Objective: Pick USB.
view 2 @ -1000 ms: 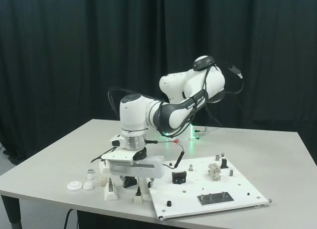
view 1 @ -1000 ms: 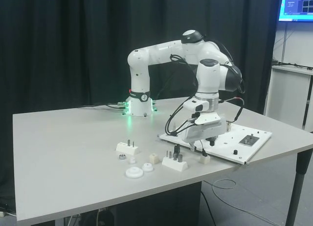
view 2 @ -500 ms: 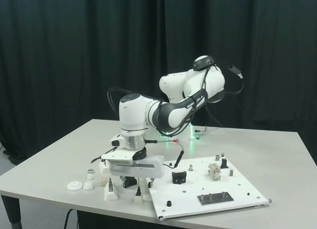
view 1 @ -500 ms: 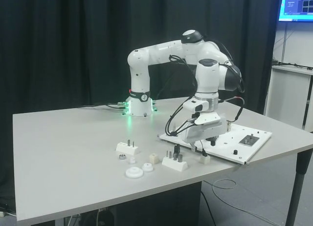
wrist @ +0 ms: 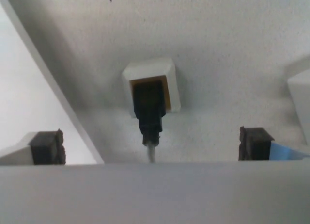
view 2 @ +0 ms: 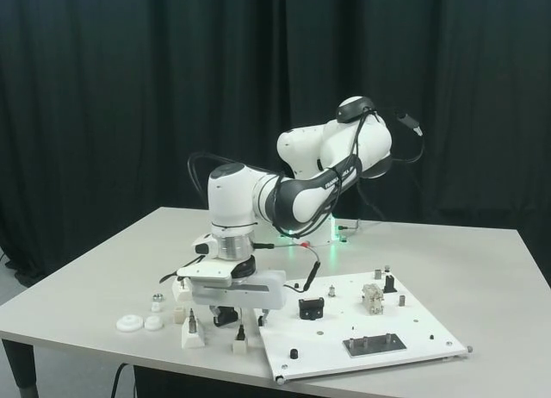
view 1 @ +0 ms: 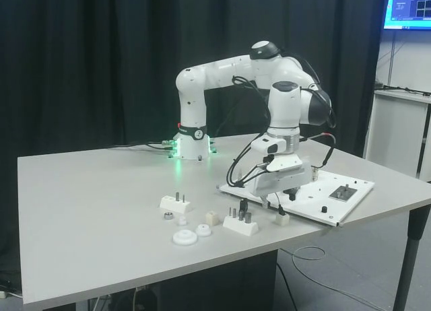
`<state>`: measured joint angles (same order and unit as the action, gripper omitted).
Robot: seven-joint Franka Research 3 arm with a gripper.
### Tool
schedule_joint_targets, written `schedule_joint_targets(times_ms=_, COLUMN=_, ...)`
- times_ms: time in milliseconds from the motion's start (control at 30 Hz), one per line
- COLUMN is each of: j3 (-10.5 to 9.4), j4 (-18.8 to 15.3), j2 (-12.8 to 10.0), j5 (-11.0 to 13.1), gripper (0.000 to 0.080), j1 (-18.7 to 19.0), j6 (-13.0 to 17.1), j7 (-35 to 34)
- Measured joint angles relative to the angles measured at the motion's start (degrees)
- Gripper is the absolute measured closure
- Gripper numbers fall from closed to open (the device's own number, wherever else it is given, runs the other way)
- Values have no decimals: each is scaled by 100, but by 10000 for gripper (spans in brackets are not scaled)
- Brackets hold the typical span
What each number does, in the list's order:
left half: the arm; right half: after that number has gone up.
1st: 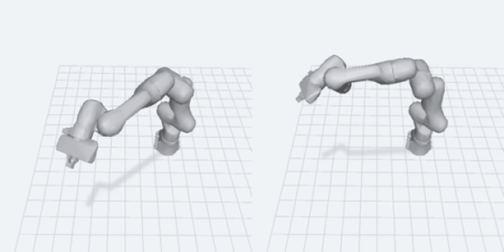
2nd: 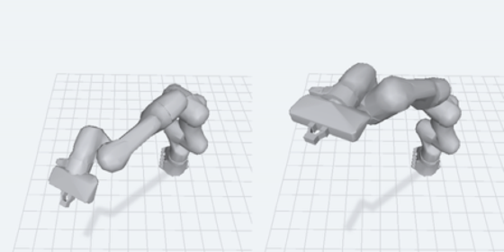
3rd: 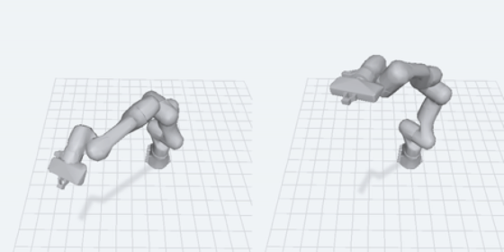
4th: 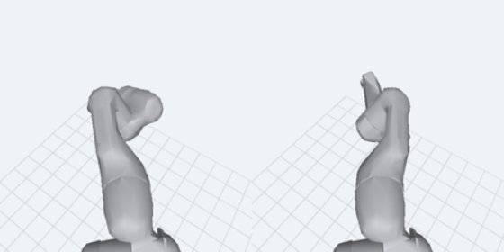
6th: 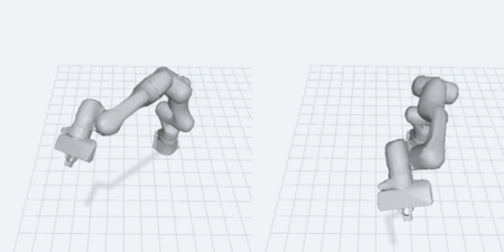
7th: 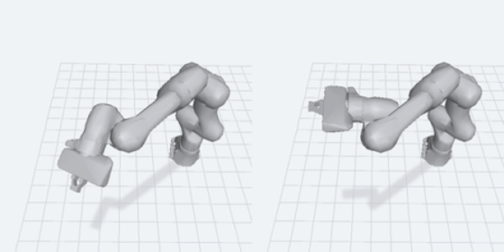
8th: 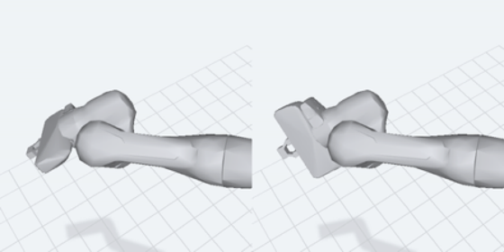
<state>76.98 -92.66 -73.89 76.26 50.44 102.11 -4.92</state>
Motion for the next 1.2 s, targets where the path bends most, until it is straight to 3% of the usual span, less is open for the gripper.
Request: schedule_joint_targets(times_ms=1200, j3=-173, j4=-344, j2=-11, j5=180, gripper=3, j1=217, j6=685, j7=146)
